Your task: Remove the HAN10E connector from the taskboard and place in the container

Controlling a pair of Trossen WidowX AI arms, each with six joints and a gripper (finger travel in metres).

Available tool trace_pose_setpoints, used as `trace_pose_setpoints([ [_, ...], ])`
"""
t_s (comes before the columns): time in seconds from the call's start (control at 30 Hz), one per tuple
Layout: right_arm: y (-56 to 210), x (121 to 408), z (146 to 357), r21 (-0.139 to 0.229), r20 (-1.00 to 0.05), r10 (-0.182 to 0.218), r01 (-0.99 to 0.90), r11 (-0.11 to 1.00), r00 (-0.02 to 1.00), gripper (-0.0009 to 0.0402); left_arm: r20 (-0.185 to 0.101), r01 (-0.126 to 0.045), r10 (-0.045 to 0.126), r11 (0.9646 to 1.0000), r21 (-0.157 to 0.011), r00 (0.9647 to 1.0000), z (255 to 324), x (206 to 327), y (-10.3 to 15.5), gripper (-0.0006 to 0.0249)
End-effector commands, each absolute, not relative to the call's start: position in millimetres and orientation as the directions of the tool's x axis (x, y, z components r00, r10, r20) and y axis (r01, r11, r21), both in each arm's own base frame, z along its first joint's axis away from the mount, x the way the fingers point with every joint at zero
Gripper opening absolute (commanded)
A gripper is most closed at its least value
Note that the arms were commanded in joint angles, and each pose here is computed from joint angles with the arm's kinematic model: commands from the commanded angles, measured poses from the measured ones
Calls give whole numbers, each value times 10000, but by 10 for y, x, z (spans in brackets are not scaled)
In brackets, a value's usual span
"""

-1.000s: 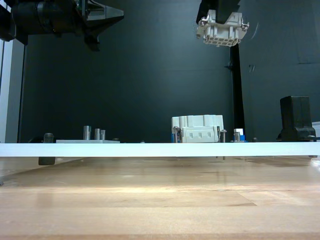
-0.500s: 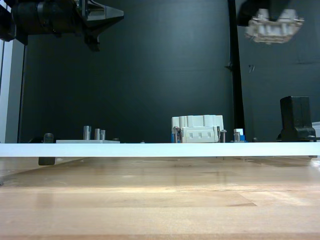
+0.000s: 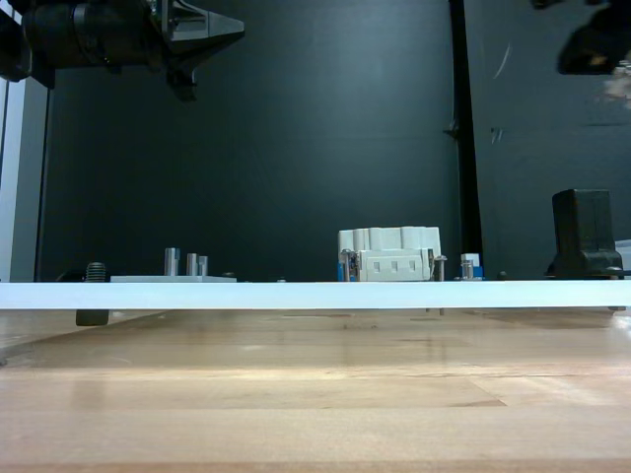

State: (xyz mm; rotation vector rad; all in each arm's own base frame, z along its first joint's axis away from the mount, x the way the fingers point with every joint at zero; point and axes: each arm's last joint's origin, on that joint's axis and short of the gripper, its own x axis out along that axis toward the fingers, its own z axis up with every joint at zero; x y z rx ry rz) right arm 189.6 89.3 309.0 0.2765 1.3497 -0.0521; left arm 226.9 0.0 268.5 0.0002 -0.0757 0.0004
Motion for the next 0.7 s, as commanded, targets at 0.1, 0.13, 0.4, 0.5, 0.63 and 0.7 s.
trace_pose_setpoints([
  [0.1, 860, 1706, 3031, 1719, -9694, 1268, 2129, 9618, 2102, 12, 760, 0, 0, 10000, 2, 9971, 2685, 2269, 0, 0],
  [0.13, 852, 1676, 3013, 1700, -9706, 1259, 2139, 9620, 2052, 12, 760, -8, 8, 10000, 1, 9971, 2685, 2269, 1, 0],
  [0.4, 784, 1515, 2942, 1373, -9818, 1031, 2215, 9654, 1594, 52, 760, 0, 0, 10000, 2, 9971, 2685, 2269, 0, 0],
  [0.5, 770, 1487, 2933, 1374, -9813, 1025, 2196, 9659, 1630, 69, 760, -8, 8, 10000, 1, 9971, 2685, 2269, 1, 0],
  [0.63, 770, 1482, 2933, 1382, -9811, 1031, 2210, 9654, 1636, 86, 760, -4, 4, 10000, 1, 9971, 2685, 2269, 0, 0],
  [0.7, 771, 1482, 2933, 1431, -9811, 1058, 2396, 9603, 1622, 99, 760, -8, 8, 10000, 1, 9971, 2685, 2269, 1, 0],
])
